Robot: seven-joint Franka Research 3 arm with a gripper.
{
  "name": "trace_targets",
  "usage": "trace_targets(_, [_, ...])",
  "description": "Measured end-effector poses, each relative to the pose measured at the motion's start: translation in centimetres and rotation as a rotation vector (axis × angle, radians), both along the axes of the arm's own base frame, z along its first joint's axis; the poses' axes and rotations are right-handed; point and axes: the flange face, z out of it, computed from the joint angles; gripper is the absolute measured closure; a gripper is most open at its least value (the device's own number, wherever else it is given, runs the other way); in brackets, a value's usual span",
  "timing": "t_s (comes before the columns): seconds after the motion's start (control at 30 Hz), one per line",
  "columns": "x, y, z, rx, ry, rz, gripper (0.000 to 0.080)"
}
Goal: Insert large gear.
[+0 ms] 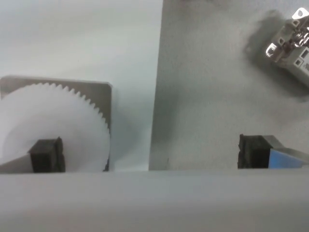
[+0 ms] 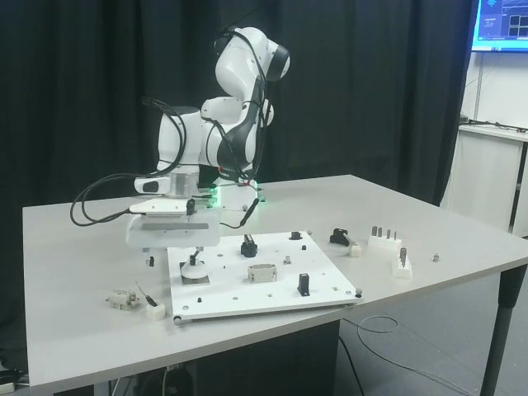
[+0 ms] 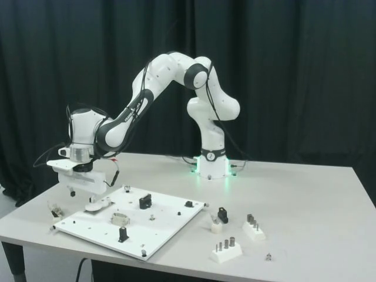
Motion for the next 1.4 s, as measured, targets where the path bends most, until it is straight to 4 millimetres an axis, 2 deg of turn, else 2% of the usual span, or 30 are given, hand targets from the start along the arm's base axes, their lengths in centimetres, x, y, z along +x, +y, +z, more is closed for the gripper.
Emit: trace_targets(1.4, [0.22, 0.20, -0.30, -0.003, -0.002, 0.011, 0.0003])
